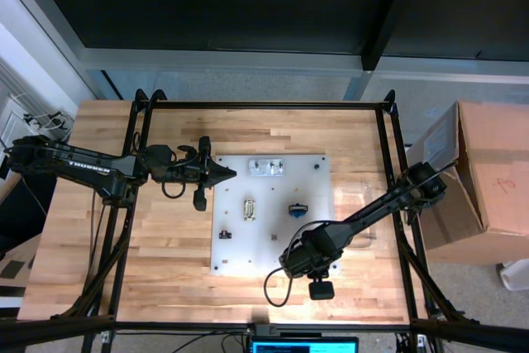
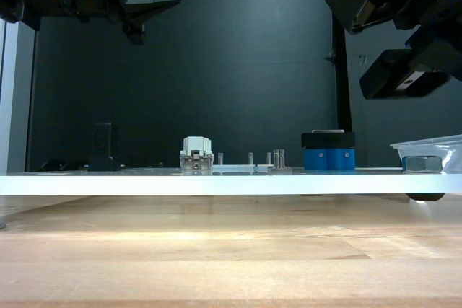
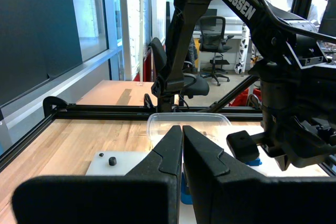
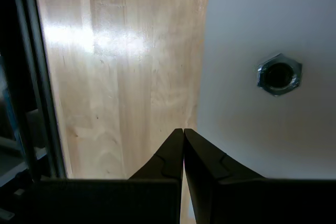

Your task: Pick the M12 nut and place it on its threads and fasten

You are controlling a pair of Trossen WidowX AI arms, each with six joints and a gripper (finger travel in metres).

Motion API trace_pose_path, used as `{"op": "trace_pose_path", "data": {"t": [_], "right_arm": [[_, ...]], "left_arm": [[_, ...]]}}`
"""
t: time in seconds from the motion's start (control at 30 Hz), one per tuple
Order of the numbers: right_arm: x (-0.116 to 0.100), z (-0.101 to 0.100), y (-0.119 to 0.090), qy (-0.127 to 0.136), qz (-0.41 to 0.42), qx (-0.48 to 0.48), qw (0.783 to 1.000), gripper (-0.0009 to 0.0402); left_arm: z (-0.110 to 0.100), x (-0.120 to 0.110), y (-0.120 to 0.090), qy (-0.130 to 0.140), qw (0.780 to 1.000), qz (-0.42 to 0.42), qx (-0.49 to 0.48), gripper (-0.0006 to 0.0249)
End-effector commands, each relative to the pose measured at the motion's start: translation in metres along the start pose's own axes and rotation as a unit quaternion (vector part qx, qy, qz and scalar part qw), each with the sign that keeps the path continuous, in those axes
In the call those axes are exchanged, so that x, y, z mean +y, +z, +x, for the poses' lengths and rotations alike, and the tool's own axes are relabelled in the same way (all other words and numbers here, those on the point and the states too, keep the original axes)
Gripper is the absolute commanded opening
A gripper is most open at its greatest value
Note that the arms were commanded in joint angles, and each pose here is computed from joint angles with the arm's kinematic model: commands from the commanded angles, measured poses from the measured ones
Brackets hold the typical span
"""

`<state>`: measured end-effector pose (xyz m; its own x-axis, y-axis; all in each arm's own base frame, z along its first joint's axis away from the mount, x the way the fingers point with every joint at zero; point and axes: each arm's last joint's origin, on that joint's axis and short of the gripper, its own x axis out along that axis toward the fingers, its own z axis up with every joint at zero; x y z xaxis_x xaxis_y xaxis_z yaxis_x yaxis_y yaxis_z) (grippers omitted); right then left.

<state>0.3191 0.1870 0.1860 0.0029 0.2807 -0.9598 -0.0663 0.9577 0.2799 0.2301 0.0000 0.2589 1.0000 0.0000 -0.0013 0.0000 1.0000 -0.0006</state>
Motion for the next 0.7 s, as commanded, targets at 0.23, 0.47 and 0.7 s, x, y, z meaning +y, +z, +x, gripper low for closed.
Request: {"op": "trace_pose_path", "data": {"t": [0.23,0.47,0.7], "right_arm": [[-0.003,-0.001,0.001,-0.055,0.001,-0.028,0.998,0.0],[-0.008,-0.022,0.001,-0.058,0.011,-0.063,0.996,0.0],[-0.029,-0.056,0.008,-0.104,-0.012,-0.151,0.983,0.0]], "left_arm": [[0.0,0.0,0.0,0.0,1.0,0.0,0.0,0.0],[0.0,0.0,0.0,0.0,1.0,0.0,0.0,0.0],[0.0,0.0,0.0,0.0,1.0,0.0,0.0,0.0]]}}
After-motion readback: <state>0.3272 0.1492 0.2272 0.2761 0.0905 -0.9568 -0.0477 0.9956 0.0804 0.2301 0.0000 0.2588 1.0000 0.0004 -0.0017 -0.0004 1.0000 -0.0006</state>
